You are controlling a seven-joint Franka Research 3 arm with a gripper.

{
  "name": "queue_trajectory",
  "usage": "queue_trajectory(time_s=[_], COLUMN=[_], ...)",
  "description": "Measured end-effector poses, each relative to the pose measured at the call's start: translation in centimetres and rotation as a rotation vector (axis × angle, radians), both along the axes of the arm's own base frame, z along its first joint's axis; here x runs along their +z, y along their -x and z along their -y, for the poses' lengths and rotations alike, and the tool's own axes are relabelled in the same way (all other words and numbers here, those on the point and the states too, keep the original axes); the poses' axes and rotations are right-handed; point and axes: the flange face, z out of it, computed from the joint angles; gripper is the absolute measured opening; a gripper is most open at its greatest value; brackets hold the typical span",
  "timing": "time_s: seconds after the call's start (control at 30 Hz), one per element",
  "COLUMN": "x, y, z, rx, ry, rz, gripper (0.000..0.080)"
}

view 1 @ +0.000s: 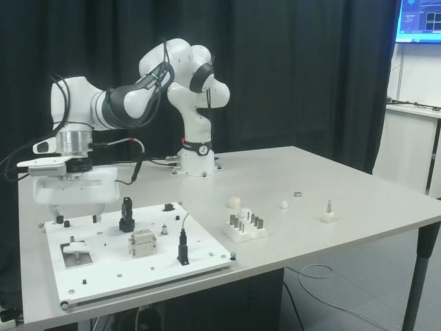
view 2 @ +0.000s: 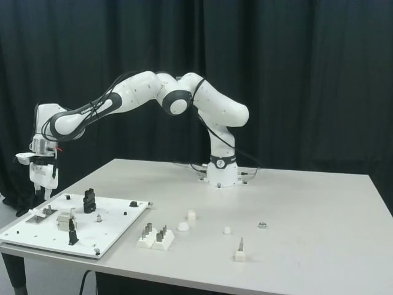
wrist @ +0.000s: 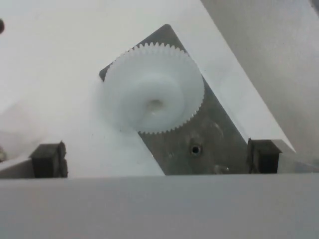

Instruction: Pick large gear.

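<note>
In the wrist view the large white gear lies flat on a grey metal plate set in the white board. My gripper is open, its black fingertips wide apart and nothing between them; the gear sits past the line between the tips. From the first room view the gripper hangs just above the gear at the board's left end. The second room view shows the gripper over the grey plate.
The white board carries black connectors, a grey block and small pegs. On the table to the right stand a white holder with pins, a small white gear, a nut and a peg stand.
</note>
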Motion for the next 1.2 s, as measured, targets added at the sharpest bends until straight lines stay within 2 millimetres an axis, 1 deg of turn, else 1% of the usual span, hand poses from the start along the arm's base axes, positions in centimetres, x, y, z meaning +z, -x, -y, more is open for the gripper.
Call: queue_trajectory(time_s=[0.43,0.67,0.93,1.2], x=[-0.5,-1.8,-3.5,-3.8], y=[0.4,1.1,2.0,2.4], z=[-0.7,-0.8,-1.1,-1.0], rx=[-0.011,0.013,0.083,0.141], ry=[0.098,0.122,0.136,0.171], rz=[0.041,0.074,0.131,0.183], gripper=[0.08,0.08,0.08,0.08])
